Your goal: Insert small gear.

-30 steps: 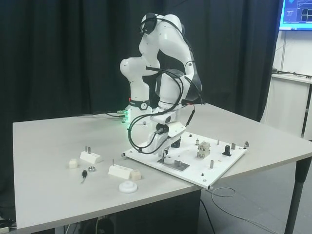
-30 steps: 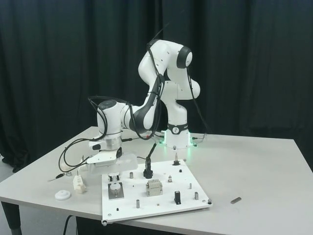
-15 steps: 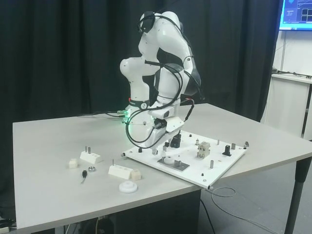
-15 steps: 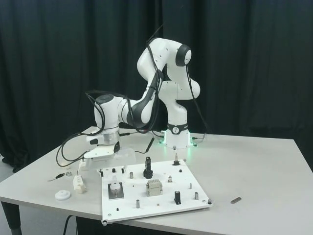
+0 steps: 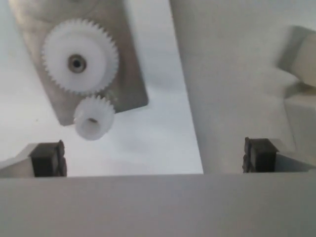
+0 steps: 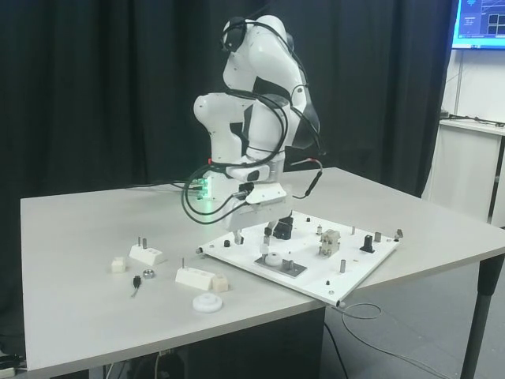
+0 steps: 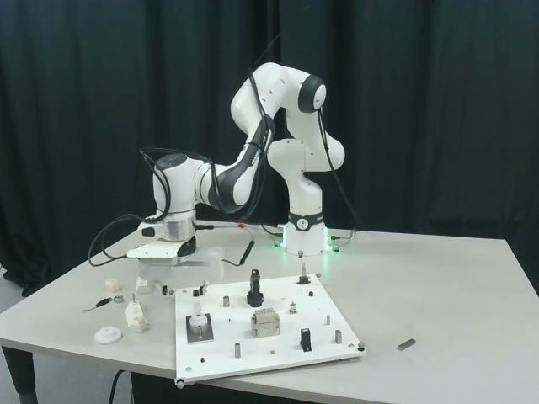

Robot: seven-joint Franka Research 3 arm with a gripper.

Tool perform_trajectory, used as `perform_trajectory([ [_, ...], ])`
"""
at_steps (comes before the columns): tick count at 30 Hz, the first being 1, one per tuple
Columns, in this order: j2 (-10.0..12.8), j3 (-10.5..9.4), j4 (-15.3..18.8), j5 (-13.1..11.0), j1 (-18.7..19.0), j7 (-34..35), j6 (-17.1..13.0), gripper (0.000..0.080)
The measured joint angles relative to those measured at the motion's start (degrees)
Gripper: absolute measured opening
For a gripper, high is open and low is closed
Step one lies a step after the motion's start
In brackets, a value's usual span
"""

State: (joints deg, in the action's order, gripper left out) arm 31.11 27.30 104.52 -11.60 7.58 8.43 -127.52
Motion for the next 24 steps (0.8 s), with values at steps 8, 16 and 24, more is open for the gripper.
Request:
perform_trajectory([
  [8,0.6,-0.04,0.0,0.0,-0.6,2.0,-1.9,0.0800],
  [16,1.5,-0.72,0.0,-0.2,-1.3,3.0,-3.8,0.0800],
  [24,2.3,-0.89,0.0,-0.2,-1.6,3.2,-4.7,0.0800],
])
